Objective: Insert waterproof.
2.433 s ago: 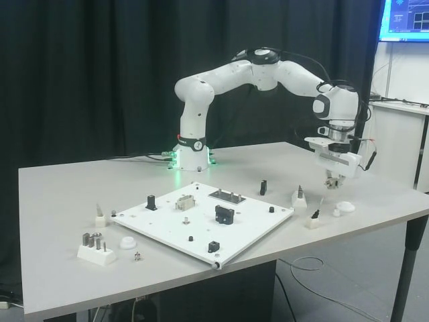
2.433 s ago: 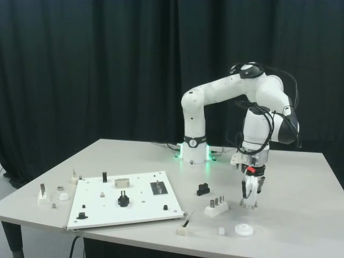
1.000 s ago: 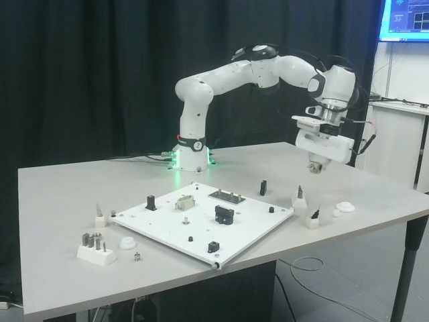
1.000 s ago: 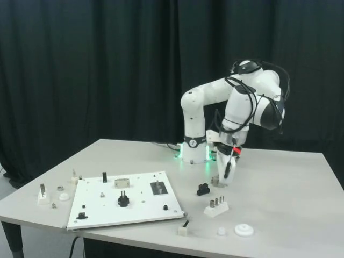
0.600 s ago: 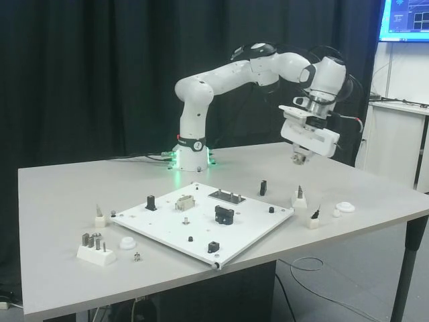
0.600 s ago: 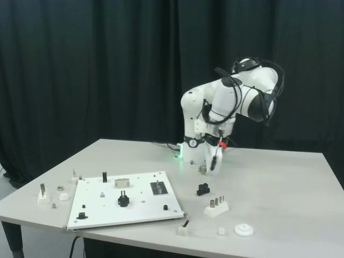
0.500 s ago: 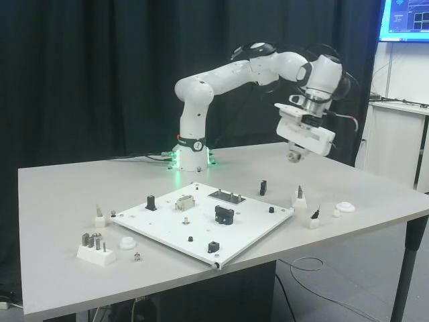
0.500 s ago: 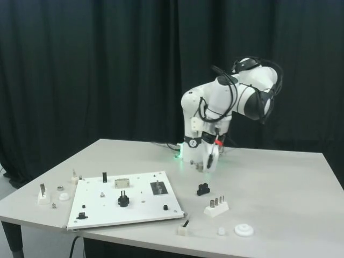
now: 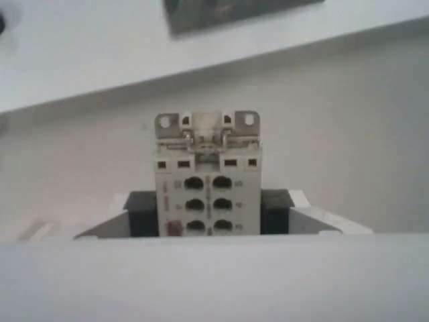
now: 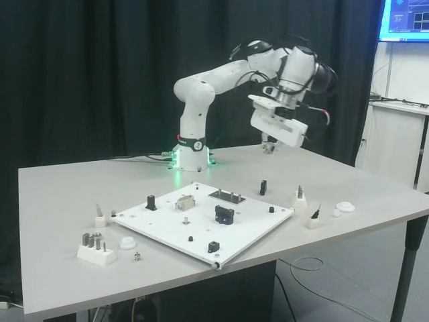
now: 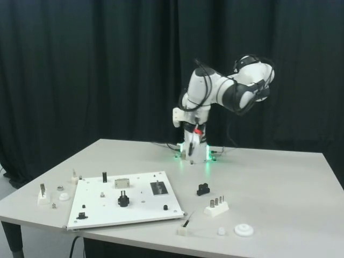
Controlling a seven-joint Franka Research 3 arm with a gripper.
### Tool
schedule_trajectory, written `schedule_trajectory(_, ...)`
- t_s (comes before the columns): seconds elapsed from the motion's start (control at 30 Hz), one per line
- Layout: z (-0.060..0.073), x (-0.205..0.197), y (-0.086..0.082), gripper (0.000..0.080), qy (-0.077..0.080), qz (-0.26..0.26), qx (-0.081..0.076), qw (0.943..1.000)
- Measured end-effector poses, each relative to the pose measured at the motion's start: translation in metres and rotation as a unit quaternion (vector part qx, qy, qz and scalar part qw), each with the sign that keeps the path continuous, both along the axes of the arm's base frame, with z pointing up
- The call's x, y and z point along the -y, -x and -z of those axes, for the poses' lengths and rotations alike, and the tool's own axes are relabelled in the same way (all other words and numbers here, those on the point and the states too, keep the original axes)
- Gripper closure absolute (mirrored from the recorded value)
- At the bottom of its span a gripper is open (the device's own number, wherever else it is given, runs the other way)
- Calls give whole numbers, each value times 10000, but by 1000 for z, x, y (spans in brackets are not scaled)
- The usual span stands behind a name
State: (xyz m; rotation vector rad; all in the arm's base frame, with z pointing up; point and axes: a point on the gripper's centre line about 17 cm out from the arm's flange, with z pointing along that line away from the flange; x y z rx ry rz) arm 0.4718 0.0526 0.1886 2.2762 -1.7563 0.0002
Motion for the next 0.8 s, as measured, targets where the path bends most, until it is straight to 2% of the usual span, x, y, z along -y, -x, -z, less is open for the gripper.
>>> schedule_trajectory(0.23,-9,39,20,491,-61,-99,51,9999)
schedule_trajectory(0.43,-14,72,32,491,-84,-180,163,9997)
schedule_trajectory(0.8,-22,126,49,491,-10,-275,383,9989)
